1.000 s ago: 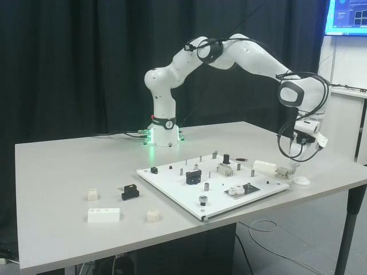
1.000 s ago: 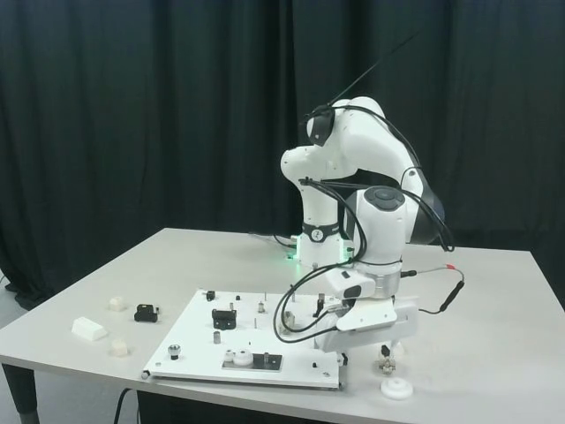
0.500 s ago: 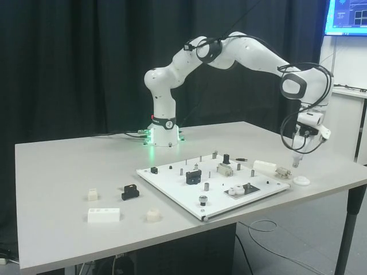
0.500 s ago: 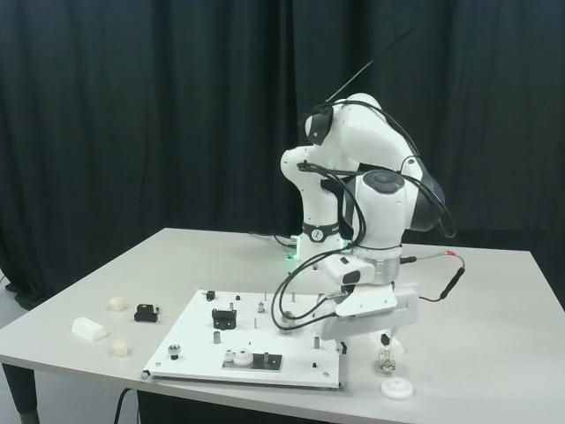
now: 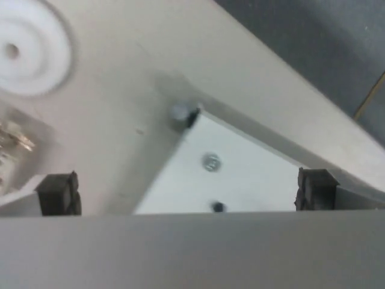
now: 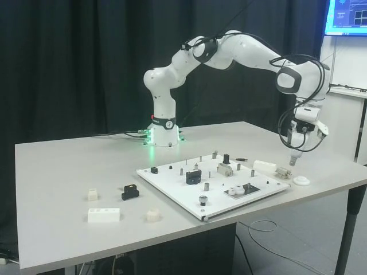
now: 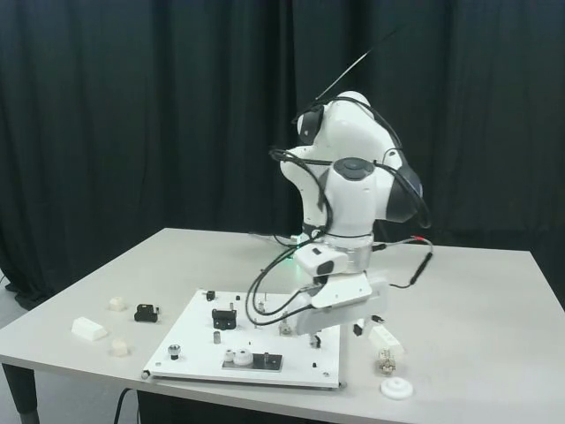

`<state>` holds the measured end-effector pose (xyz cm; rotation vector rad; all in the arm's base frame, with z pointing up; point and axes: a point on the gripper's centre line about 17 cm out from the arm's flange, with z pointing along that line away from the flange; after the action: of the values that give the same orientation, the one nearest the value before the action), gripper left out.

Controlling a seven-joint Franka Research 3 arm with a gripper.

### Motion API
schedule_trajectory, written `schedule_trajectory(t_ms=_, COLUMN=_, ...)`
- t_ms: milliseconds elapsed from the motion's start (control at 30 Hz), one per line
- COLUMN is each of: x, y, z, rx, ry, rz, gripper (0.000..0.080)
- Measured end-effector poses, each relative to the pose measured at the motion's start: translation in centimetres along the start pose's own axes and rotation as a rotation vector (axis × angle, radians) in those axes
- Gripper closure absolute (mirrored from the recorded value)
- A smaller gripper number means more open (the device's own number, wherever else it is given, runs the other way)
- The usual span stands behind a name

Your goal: Remove medium gear.

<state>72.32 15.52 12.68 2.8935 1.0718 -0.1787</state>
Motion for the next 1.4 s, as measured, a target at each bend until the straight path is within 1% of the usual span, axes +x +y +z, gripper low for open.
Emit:
schedule_trajectory(t_ms=300, x=-2.5, y=4.2, z=0.2, rx=0.01, ry=0.001, rz=-0.116, gripper=0.0003)
schedule_trajectory(t_ms=767, x=-6.3, y=9.5, z=0.8, rx=0.022, ry=0.001, rz=-0.203, gripper=0.0003)
schedule_trajectory(t_ms=1167, x=-9.3, y=12.7, z=1.2, rx=0.032, ry=0.001, rz=-0.205, gripper=0.0003)
schedule_trajectory(t_ms=1400, x=-10.6, y=14.3, z=1.7, rx=0.018, ry=0.008, rz=-0.216, gripper=0.0003)
